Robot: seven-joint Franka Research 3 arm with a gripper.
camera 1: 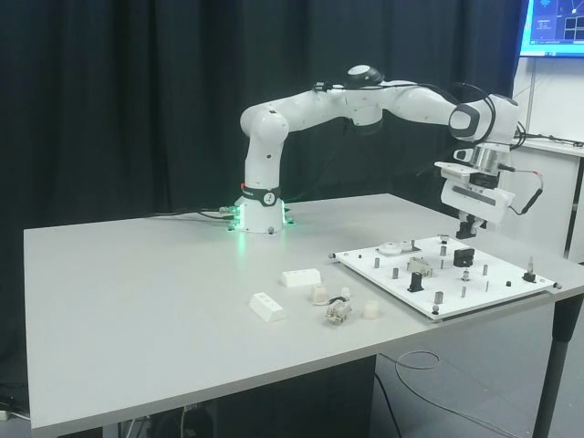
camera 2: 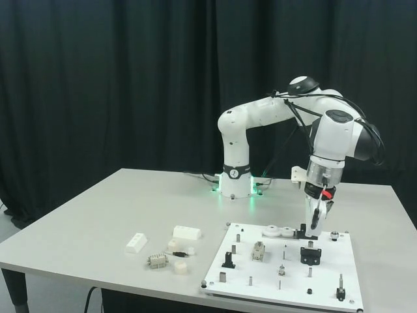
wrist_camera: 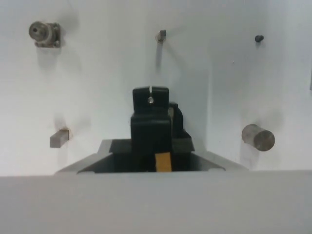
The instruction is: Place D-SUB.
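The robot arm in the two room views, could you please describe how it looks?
The arm is white with rounded, smooth segments and black rings at the joints. Its base glows green on the grey table. A thin black cable runs along the upper part. The tool has a white body with black fingers.

D-SUB [camera 1: 464, 258] | you see a black blocky housing | standing upright | seated on the white board [camera 1: 511, 290], mid-rear

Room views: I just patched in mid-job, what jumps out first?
The white arm reaches from its green-lit base over the white board at the table's edge, its gripper hanging just above the board's far side. Loose white blocks and a small connector lie on the grey table beside it.
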